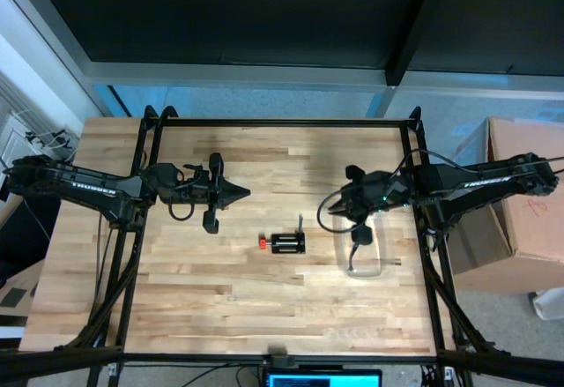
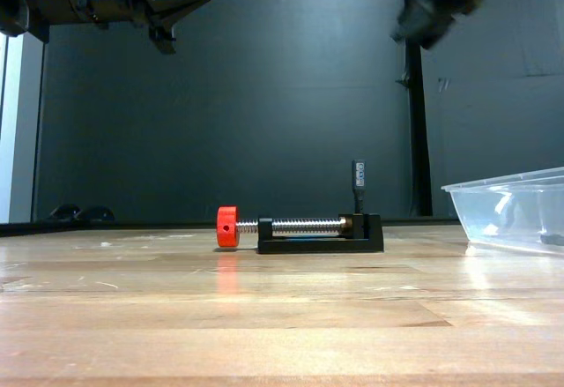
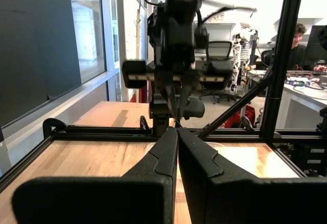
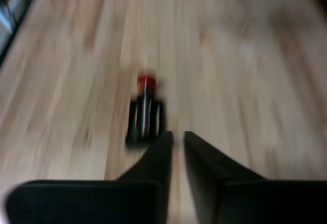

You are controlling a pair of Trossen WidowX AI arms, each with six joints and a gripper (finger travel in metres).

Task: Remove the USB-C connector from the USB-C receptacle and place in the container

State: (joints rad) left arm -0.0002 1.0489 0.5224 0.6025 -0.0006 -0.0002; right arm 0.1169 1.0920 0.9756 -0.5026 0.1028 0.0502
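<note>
A small black vise [image 1: 287,244] with a red knob [image 2: 227,226] sits mid-table, and the USB-C receptacle [image 2: 358,178] stands upright on its right end. Nothing shows plugged into the top of the receptacle. A dark piece that looks like the USB-C connector [image 1: 359,235] lies free inside the clear container [image 1: 381,262], just right of the vise. My right gripper [image 1: 339,212] hangs high over the container's far left corner; its fingers [image 4: 158,155] are shut with nothing between them. My left gripper [image 1: 245,193] is shut and raised over the left half of the table, pointing right.
Black frame rails run along the table's back and sides. A cardboard box [image 1: 520,202] stands off the table at the right. The container's near wall [image 2: 502,219] rises at the right in the low view.
</note>
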